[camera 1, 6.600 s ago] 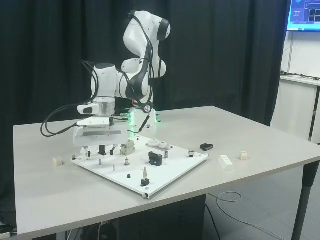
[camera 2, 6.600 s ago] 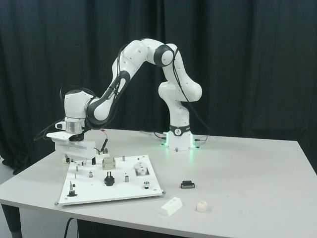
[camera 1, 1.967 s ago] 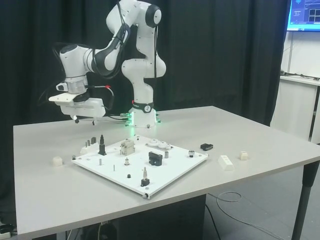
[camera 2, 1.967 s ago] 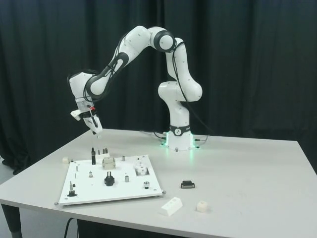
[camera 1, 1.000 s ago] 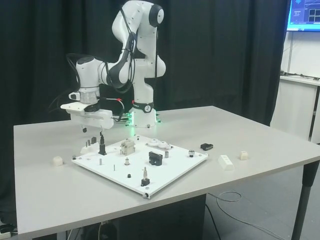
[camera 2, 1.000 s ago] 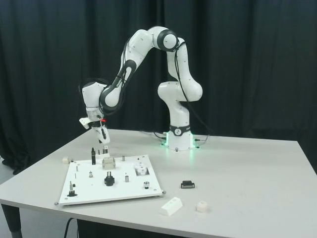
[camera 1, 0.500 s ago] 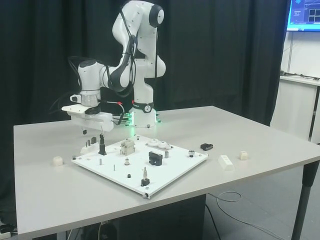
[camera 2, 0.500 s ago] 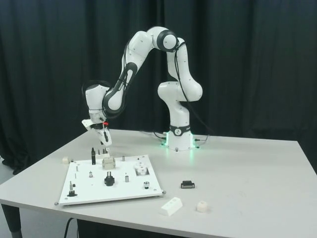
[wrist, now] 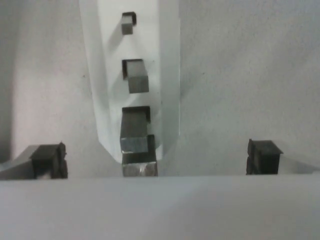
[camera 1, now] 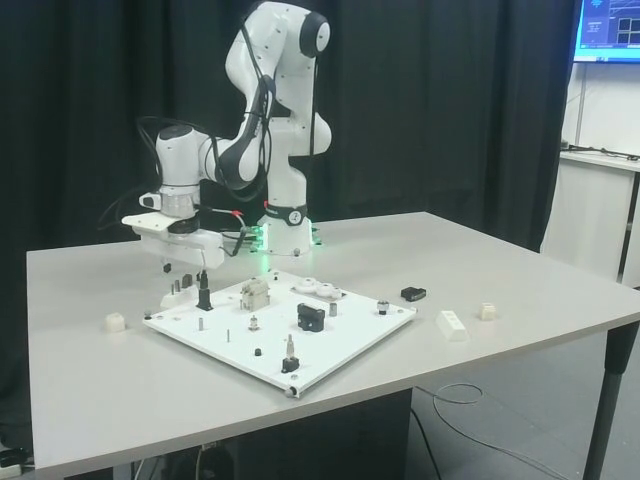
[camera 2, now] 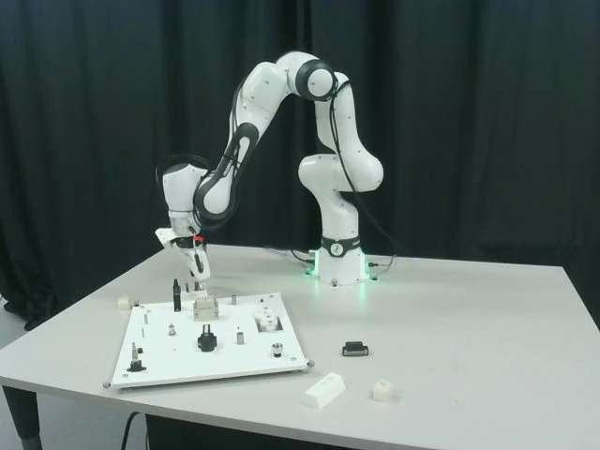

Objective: Pick square peg 4.

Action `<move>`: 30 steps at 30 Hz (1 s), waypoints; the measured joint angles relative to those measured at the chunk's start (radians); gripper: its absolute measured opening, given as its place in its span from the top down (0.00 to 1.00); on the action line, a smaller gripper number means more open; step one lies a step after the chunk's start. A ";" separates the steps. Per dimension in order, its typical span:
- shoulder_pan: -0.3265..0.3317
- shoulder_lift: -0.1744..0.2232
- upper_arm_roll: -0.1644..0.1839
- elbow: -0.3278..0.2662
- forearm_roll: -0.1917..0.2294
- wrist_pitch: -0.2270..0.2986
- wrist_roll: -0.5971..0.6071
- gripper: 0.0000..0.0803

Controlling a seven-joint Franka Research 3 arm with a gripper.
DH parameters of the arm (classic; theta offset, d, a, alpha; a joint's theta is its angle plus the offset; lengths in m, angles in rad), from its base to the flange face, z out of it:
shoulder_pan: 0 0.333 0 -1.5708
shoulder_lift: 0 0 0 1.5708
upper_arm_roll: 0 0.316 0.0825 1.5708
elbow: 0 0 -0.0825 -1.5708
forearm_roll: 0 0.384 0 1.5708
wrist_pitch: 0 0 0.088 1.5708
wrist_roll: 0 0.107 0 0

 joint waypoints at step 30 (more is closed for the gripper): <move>0.001 0.024 0.012 0.000 0.039 0.006 -0.064 0.81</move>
